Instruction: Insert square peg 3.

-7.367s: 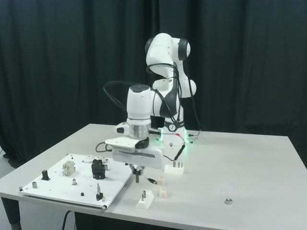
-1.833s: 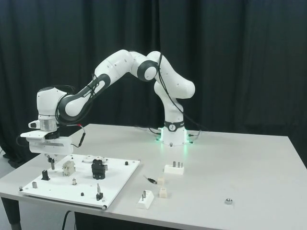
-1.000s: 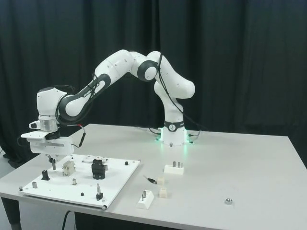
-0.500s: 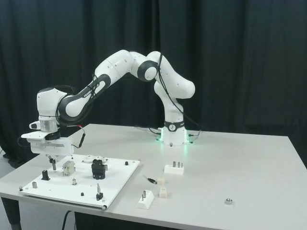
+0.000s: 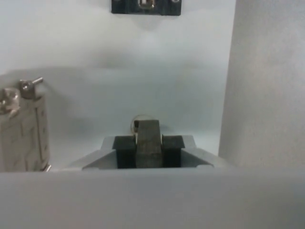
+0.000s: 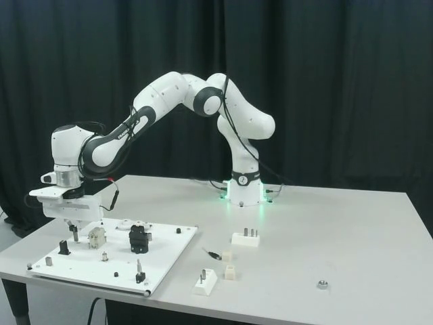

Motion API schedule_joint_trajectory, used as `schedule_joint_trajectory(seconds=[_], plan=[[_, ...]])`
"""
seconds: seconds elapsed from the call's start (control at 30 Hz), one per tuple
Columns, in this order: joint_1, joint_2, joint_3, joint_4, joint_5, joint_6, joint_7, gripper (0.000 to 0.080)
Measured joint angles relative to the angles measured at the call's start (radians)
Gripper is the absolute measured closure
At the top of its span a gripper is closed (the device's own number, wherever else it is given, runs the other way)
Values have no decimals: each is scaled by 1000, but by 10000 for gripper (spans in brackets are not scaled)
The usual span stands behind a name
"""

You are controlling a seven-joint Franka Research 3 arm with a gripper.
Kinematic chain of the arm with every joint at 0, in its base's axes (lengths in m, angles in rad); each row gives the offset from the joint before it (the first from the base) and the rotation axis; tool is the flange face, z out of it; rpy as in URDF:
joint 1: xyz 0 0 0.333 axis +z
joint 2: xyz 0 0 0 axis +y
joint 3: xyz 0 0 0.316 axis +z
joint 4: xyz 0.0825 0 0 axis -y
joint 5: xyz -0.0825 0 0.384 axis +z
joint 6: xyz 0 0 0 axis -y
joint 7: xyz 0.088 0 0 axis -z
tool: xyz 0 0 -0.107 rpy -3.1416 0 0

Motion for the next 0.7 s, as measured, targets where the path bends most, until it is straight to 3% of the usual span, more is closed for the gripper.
schedule_joint_trajectory(seconds=[0.7], plan=[[0,26,-3,25,0,0,8,693]])
